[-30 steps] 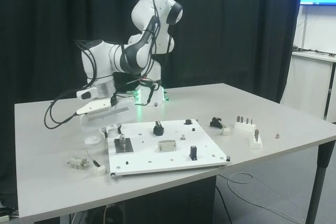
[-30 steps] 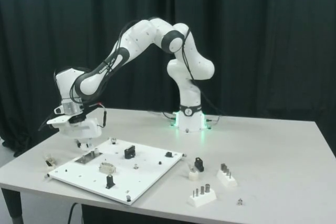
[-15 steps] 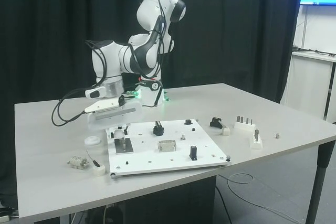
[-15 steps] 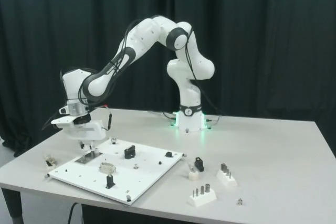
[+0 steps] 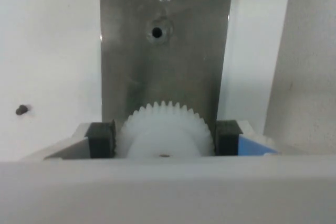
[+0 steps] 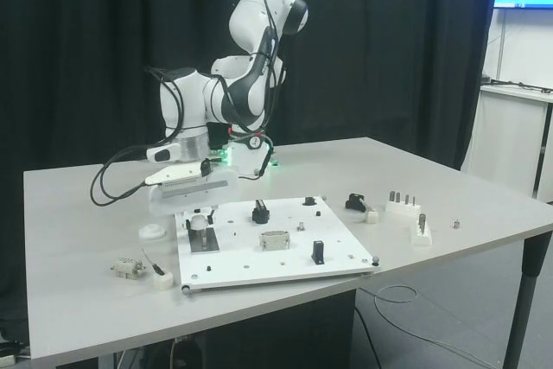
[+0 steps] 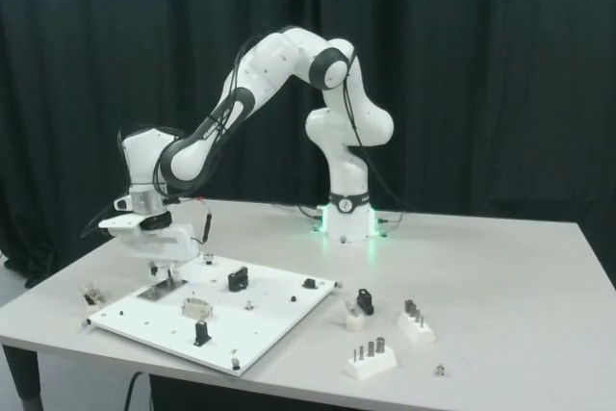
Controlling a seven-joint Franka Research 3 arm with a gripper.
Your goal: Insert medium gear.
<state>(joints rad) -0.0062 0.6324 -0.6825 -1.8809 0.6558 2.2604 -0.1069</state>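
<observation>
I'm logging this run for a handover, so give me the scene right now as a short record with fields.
held item: white gear, gripped between the black fingers
end effector: over the grey metal plate on the white board
below gear: metal plate with a small hole
off the board: white ring on the grey table
insertion: not yet seen as done
</observation>
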